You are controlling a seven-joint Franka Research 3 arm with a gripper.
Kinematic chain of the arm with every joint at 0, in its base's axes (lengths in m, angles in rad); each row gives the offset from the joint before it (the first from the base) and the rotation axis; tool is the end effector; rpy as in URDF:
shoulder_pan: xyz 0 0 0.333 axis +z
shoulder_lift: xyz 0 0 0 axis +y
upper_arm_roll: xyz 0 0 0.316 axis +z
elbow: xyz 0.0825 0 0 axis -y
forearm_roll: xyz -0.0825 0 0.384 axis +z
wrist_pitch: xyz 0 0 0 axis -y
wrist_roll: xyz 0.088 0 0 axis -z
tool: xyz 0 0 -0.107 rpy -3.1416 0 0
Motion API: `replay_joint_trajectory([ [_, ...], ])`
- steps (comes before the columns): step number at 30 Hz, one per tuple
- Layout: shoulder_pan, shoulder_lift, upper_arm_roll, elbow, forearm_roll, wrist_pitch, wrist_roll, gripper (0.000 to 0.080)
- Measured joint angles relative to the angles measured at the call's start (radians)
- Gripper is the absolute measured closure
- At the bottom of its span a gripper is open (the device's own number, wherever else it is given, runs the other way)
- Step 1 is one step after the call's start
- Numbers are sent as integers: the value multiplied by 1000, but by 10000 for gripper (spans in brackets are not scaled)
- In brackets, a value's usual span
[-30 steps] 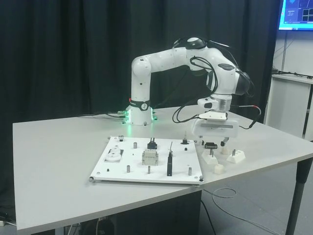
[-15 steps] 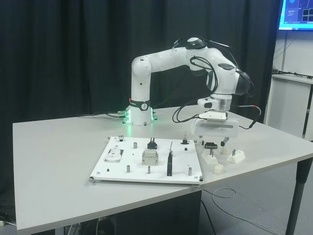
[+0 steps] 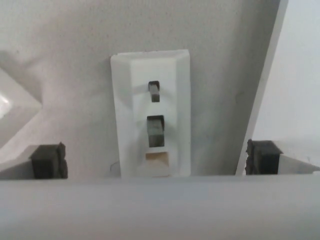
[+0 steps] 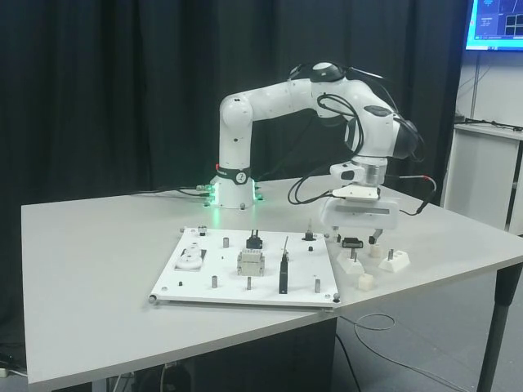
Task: Pick square peg 2.
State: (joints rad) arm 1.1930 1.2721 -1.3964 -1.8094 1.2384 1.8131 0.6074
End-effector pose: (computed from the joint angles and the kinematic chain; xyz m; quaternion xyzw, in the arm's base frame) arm 0.6237 0.0686 0.2382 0.8388 -0.5432 0.0056 0.0368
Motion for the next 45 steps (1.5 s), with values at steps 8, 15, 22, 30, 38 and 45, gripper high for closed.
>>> replay_joint_trajectory([
  [8,0,0,2,-1,3,6,0,3],
  [15,0,0,11,-3,16,24,2,3],
  [22,0,0,26,-7,26,59,11,3],
  [30,0,0,38,-18,32,94,20,3],
  [38,-2,0,47,-24,45,108,26,3],
  [45,-3,0,55,-25,51,115,26,3],
])
